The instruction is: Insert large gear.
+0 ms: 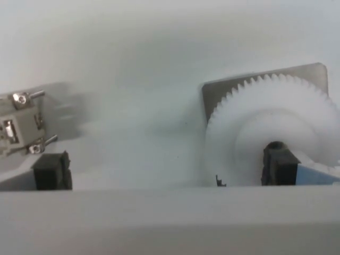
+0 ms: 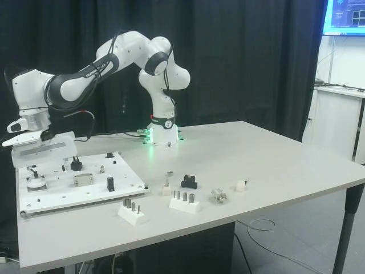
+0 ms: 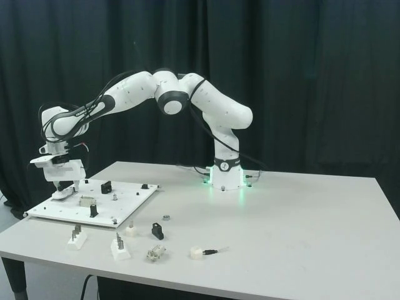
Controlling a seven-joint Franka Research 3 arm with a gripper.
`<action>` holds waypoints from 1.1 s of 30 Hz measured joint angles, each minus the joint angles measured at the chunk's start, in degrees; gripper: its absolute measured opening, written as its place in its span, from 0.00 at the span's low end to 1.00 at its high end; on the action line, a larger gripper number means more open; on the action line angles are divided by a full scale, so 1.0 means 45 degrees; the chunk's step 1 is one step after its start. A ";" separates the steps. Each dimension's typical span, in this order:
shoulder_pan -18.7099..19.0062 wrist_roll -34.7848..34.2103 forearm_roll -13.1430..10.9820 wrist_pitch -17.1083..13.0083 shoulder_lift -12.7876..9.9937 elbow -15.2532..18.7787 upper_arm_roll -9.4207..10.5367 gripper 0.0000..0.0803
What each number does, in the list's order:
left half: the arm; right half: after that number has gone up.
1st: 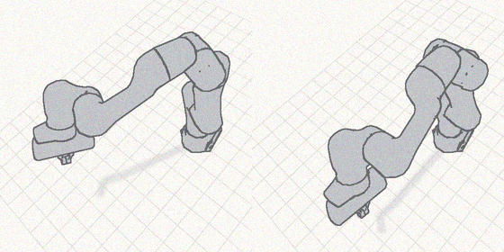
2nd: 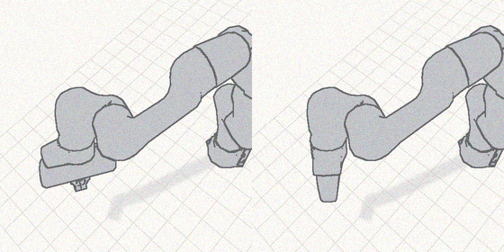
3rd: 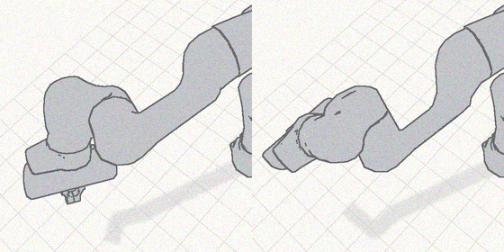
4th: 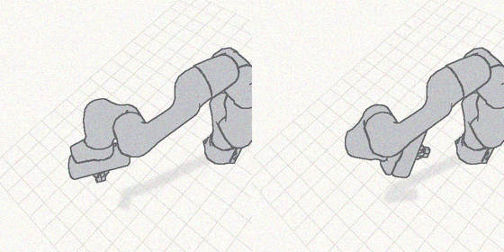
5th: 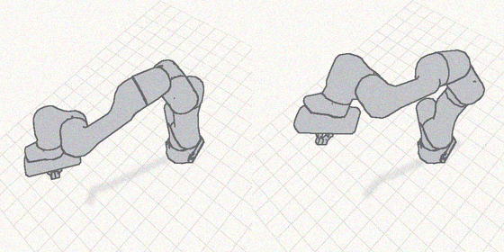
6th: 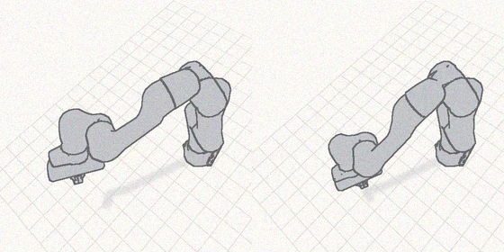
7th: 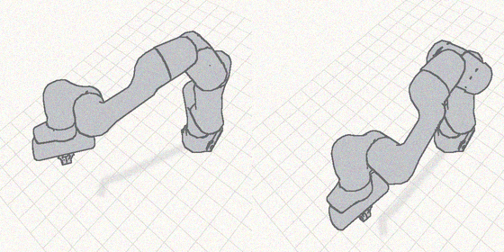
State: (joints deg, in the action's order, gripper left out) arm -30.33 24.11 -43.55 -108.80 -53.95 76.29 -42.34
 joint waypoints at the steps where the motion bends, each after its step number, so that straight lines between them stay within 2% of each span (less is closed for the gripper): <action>1: 0.0003 0.0000 -0.0001 -0.0007 0.0000 0.0002 0.0000 1.00; 17: 0.0057 0.0026 -0.0031 -0.0533 0.0005 0.0049 0.0154 1.00; 33: 0.0233 0.0036 -0.0044 -0.0765 0.0004 0.0091 0.0181 1.00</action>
State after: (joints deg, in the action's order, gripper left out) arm -29.29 24.27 -43.75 -112.24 -53.94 76.70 -41.52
